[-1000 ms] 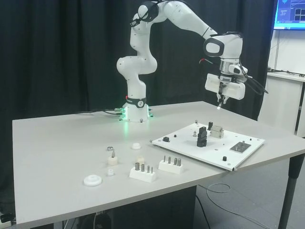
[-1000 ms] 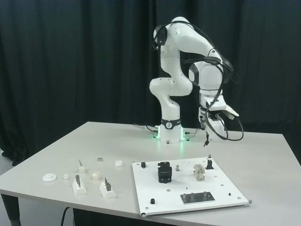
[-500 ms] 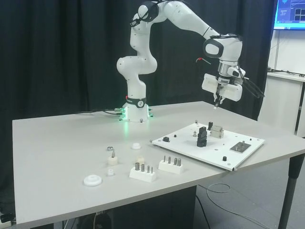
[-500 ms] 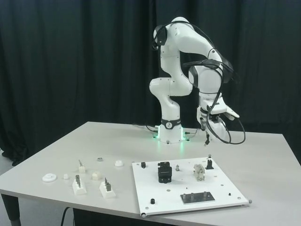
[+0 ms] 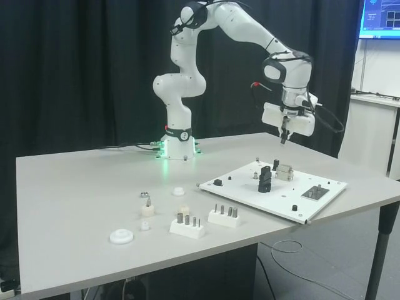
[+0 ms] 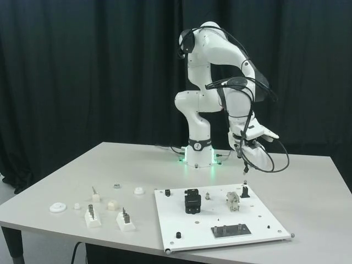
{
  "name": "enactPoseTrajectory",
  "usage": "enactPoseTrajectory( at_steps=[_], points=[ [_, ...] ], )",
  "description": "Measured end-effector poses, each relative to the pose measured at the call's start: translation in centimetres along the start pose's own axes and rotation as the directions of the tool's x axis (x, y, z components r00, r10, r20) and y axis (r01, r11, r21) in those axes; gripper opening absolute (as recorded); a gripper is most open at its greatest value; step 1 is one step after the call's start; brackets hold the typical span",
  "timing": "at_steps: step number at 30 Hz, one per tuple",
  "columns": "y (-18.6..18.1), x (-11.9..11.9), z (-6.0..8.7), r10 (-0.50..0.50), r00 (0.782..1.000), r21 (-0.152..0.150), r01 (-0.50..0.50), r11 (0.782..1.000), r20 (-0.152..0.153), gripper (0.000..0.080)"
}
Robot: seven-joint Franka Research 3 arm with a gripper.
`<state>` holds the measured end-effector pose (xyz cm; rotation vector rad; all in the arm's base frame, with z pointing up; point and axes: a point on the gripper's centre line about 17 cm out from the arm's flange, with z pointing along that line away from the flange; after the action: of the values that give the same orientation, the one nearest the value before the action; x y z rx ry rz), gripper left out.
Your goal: Insert USB.
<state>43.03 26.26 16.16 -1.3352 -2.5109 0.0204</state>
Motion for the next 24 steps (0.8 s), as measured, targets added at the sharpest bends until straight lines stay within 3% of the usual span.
enactPoseTrajectory(
  at_steps=[8,24],
  points=[
    [-0.6,-0.3,1.4,-0.025,0.999,-0.011,0.025,1.000,-0.040,0.0091],
    [-1.6,-0.2,2.6,-0.073,0.985,-0.040,0.068,0.997,-0.154,0.0091]
  ],
)
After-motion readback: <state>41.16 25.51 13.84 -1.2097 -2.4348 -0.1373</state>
